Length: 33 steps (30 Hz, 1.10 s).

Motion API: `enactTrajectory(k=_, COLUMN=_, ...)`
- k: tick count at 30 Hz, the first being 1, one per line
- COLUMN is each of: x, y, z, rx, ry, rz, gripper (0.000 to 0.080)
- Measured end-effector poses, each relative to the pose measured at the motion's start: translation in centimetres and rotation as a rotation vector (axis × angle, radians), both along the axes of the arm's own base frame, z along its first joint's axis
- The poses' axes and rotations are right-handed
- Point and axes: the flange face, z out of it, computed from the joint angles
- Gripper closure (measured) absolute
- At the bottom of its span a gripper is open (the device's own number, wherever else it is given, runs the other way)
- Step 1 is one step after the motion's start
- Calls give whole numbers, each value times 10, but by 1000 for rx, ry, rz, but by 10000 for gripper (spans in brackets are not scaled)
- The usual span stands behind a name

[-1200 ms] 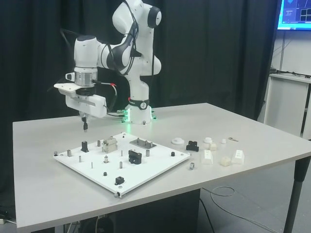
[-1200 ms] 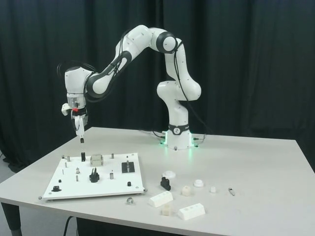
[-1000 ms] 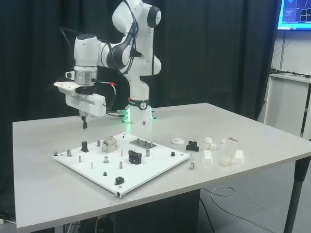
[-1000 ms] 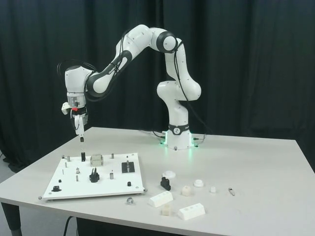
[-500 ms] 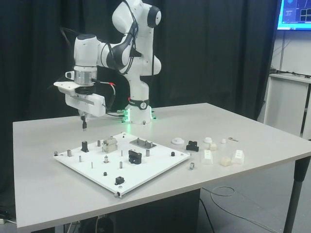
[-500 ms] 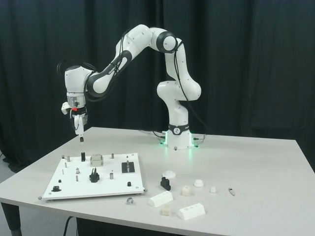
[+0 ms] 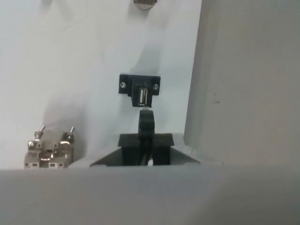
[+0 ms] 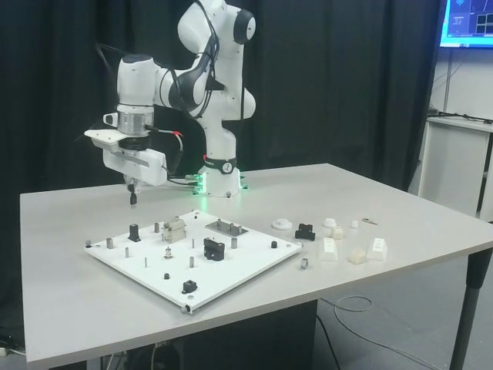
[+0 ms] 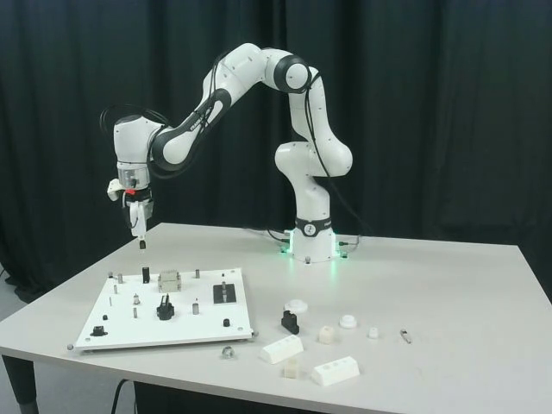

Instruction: Place USB.

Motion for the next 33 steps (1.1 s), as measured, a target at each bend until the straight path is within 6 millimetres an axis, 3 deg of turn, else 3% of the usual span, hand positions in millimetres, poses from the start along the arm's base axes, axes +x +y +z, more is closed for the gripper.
enactTrajectory(k=19, x=13, y=-7, z=1, rx=-99, ry=-35, rz=173, gripper=756)
enactTrajectory(k=33, x=38, y=-12, z=2, rx=-183, ry=-60, rz=229, gripper=756)
